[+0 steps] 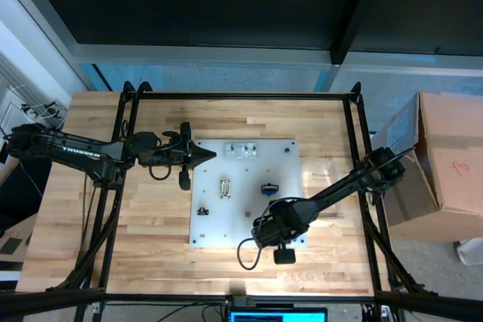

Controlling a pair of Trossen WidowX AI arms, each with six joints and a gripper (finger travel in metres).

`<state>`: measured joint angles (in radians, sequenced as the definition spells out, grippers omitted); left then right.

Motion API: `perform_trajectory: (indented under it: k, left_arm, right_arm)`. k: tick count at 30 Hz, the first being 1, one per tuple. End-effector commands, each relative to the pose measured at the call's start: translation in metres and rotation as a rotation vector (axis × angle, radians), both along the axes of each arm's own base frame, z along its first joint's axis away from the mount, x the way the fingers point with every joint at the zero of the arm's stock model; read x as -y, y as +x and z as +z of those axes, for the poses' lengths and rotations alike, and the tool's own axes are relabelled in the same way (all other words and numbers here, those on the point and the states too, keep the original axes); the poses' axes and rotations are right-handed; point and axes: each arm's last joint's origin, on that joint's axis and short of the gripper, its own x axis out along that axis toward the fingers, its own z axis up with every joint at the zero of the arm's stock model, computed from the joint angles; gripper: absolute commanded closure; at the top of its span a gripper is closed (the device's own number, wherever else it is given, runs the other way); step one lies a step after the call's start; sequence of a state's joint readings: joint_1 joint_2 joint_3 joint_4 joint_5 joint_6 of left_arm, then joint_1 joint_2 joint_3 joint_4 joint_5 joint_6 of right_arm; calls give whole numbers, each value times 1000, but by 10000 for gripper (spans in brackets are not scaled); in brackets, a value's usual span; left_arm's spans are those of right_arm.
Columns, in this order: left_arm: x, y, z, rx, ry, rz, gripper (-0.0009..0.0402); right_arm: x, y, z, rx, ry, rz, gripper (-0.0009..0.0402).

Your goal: Unfasten the M12 nut and place it in the container

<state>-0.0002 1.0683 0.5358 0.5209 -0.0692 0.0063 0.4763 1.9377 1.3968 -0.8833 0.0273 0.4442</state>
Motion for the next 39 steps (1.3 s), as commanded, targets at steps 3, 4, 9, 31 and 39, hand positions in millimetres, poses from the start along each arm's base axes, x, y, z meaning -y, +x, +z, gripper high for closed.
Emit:
perform_trajectory:
  k: [3, 4, 9, 31, 39]
  left_arm:
    - [0, 0, 0, 0, 0, 0, 393]
    - [0, 0, 0, 0, 0, 0, 393]
    - [0, 0, 0, 0, 0, 0, 393]
    - [0, 0, 0, 0, 0, 0, 393]
    - [0, 0, 0, 0, 0, 0, 393]
  right_arm:
    - [6, -3, 17, 50, -119, -73, 393]
    - [6, -3, 18, 51, -117, -73, 393]
    - [3, -5, 21, -2, -7, -53, 393]
    - [-9, 6, 1, -14, 107, -24, 393]
    - [-6, 5, 2, -16, 69, -31, 393]
